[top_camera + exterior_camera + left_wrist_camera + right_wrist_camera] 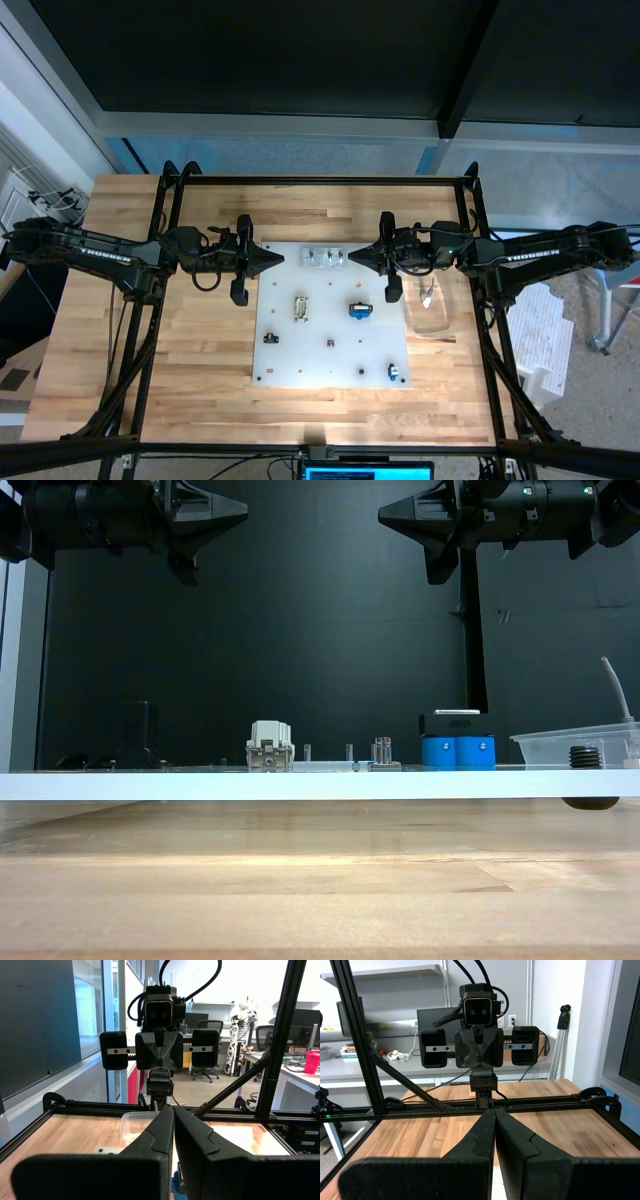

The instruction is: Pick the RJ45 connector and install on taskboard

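Above the table's taskboard your left gripper and right gripper hover pressed together, empty, so picking probably starts now: spread the right, reach the connector behind it.

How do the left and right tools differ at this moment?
The left arm's black tool hangs high over the far left corner of the flat white square taskboard; the right arm's black tool hangs high over its far right part. The small clear plastic tray lies near the right tool only. Both are shut, empty and level, tips facing each other.
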Controlling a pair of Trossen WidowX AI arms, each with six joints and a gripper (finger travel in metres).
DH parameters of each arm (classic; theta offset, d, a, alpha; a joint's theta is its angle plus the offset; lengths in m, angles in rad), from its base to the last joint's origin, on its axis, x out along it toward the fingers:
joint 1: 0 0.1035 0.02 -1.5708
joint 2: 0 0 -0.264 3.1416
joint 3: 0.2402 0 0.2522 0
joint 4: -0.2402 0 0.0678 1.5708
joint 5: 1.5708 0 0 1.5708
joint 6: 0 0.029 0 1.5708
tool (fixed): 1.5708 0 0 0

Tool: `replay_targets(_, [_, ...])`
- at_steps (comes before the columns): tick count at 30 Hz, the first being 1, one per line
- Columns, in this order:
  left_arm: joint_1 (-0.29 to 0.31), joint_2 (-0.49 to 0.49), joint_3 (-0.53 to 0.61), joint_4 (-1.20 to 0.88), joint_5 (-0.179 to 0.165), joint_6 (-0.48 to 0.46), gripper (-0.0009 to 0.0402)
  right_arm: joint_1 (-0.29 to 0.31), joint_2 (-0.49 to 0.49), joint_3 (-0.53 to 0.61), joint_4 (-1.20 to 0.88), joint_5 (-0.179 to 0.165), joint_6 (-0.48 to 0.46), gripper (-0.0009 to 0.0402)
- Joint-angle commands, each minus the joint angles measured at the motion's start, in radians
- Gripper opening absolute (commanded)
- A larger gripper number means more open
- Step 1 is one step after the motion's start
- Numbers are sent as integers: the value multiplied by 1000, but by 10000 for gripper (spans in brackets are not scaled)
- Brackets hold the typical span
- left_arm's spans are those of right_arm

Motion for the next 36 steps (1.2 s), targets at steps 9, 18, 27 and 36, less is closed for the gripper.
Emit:
replay_targets(9, [0,1,0,0,0,0,0,0,0,0,0,0,0,0])
replay_targets(18, [0,0,0,0,0,0,0,1,0,0,0,-1,0,0])
replay_targets(27, [0,0,0,0,0,0,0,0,-115,1,-143,-18,0,0])
replay_targets(36, [0,0,0,0,0,0,0,0,-312,1,-438,-10,19,0])
